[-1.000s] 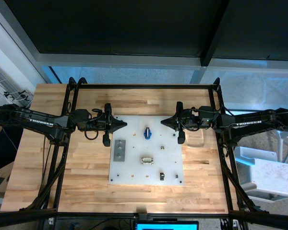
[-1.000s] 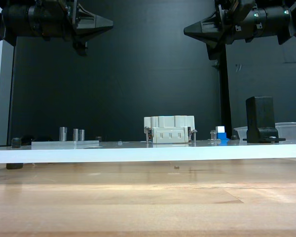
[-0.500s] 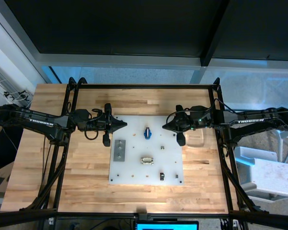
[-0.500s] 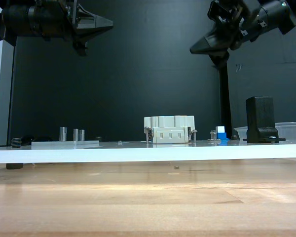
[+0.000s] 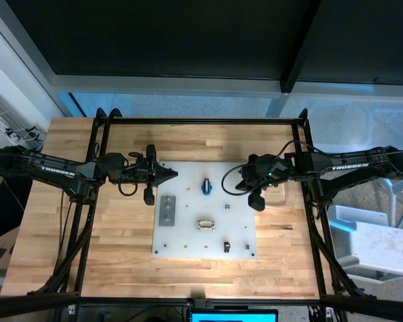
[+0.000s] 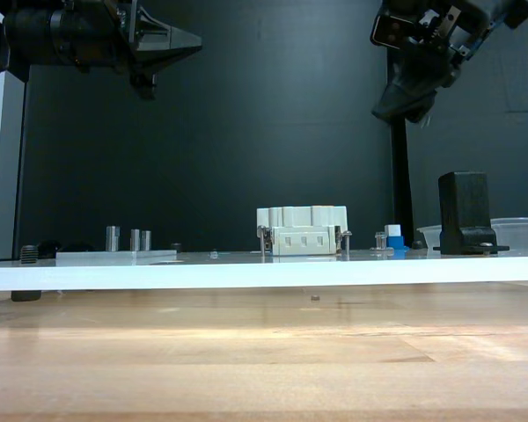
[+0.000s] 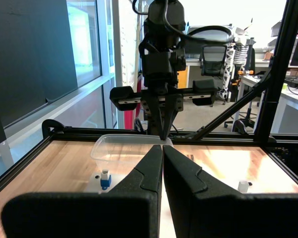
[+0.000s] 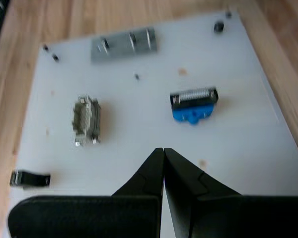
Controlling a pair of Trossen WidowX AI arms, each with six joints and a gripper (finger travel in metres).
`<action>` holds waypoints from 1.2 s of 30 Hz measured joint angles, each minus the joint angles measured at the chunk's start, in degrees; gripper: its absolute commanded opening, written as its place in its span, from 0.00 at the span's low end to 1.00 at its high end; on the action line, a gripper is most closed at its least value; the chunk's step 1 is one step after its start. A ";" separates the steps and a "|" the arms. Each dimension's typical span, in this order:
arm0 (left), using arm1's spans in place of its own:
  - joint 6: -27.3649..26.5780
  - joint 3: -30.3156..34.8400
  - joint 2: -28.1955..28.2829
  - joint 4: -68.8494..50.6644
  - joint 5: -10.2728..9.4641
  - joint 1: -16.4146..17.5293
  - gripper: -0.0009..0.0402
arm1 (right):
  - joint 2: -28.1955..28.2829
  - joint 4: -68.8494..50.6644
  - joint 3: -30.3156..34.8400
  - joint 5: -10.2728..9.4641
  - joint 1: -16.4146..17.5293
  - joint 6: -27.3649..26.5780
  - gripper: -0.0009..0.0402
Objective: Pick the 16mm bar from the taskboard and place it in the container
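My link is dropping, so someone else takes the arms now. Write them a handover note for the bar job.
Left gripper: shut, empty, parked high over the taskboard's far left corner.
Right gripper: shut, empty, tilted down above the board's right side, near the container.
Three short rods stand in the grey block; which is the 16mm bar, I cannot tell.
Done: nothing picked; container looks empty.
To do: open a gripper, grasp the bar, place it in the container.

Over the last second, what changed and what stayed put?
The right gripper swung from pointing level inward to tilting down over the flat white square taskboard, shut and empty. The left gripper, shut, stayed parked above the board's left edge; the clear plastic container did not move.
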 measured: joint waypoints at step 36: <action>0.00 0.00 0.00 0.00 -0.02 0.00 0.02 | 20.44 -26.58 18.64 4.37 17.79 13.68 0.02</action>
